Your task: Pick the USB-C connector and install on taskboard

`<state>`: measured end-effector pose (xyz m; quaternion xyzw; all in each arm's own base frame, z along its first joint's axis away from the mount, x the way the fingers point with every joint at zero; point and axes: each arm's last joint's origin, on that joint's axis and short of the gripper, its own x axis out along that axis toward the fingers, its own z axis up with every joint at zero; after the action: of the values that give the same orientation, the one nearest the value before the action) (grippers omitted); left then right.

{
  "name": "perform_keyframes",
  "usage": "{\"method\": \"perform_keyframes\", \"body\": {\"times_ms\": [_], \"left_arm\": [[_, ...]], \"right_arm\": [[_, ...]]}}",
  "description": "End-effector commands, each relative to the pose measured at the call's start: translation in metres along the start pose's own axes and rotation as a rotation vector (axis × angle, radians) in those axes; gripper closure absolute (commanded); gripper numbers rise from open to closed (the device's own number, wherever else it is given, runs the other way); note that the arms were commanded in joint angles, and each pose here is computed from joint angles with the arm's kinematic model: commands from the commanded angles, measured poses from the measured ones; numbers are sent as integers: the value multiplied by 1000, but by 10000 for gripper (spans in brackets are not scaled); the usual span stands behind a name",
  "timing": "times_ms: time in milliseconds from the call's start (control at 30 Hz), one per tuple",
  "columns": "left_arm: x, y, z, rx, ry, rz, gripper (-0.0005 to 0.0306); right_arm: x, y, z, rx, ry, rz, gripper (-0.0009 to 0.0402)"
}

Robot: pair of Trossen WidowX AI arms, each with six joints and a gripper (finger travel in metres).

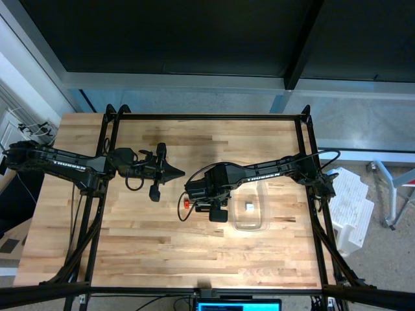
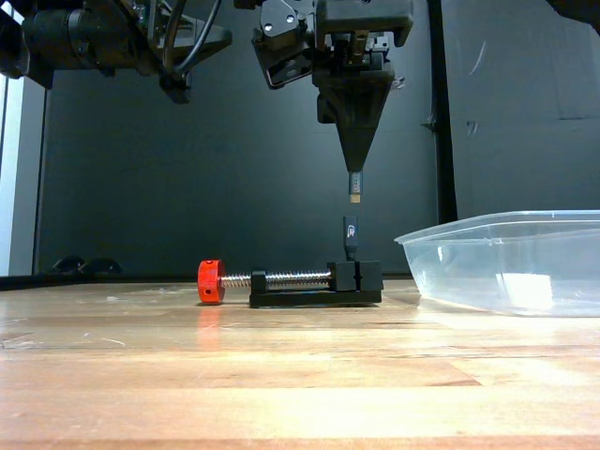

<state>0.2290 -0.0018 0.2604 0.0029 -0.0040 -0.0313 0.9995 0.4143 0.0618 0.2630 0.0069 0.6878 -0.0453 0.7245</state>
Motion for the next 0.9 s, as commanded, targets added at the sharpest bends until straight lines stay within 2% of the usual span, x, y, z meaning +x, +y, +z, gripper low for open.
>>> {"method": "perform_keyframes", "body": {"times_ms": [33,100,233,767,833,900], "left_arm": [[0,0,0,0,0,0,300],[0,0,0,0,0,0,300],[0,0,0,0,0,0,300],[0,0,0,0,0,0,300],[0,0,0,0,0,0,300],[0,0,0,0,0,0,300]], "right_arm": [[0,0,0,0,-6,-4,393],[2,0,1,-2,-7,-23,393],[6,1,3,-2,0,-23,393],[7,1,4,-1,-6,-12,393],[7,2,4,2,-3,5,394],[7,1,4,2,-5,-3,394]]}}
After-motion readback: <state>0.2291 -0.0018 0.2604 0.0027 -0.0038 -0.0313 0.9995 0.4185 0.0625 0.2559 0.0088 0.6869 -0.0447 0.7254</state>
